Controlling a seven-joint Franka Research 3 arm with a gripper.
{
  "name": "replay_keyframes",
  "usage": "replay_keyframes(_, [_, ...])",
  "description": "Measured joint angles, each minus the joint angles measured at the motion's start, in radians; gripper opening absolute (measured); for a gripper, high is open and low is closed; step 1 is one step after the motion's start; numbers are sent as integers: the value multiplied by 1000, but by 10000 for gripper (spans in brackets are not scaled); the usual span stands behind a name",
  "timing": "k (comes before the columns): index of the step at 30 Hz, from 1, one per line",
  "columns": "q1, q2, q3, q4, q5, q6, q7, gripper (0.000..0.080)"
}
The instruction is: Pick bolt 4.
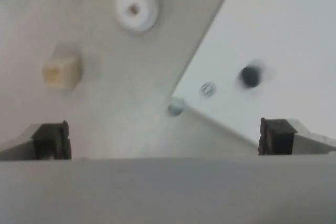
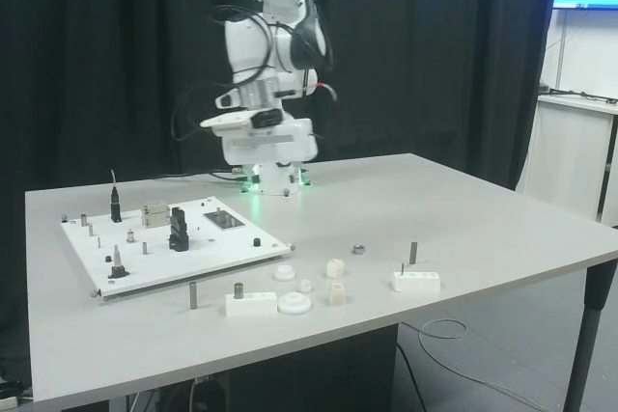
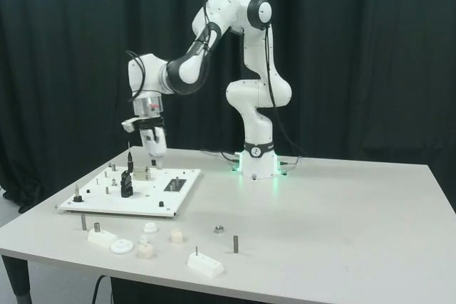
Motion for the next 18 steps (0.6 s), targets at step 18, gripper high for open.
replay_keyframes(18, [88,-5,158,-55,-27,39,248,800])
